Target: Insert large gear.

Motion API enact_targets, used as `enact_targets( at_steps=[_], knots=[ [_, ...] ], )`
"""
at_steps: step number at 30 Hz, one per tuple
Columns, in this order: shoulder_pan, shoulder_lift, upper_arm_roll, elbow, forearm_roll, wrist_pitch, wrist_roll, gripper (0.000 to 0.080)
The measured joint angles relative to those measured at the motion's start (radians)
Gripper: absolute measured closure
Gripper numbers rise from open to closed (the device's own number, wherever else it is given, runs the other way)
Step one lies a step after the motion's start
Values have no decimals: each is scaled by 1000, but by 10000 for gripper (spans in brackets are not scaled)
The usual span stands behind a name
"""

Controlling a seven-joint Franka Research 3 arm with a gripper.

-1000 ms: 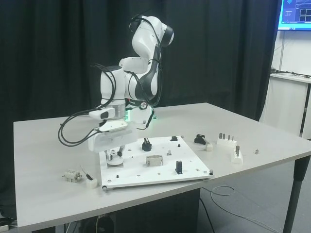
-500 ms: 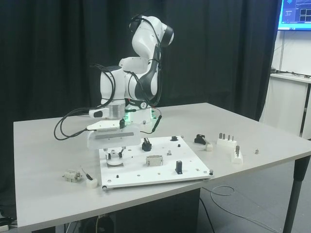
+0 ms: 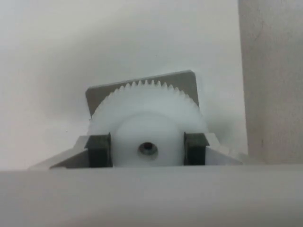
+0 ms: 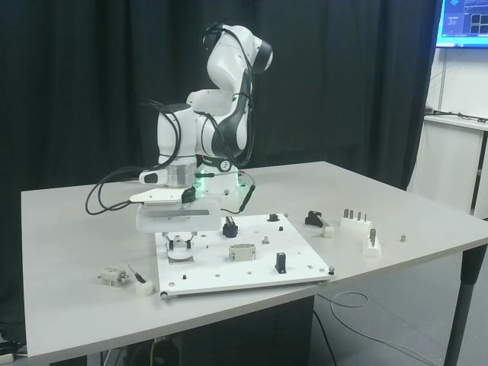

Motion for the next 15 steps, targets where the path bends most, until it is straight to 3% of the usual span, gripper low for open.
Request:
enact_targets(
  at_steps=[10,14,15],
  knots=[
    [2,-4,0,1,-4,-2,-63,476],
    [7,-31,-4,18,-18,-21,-68,476],
    [9,-42,-6,23,-26,-32,-68,250]
  ],
)
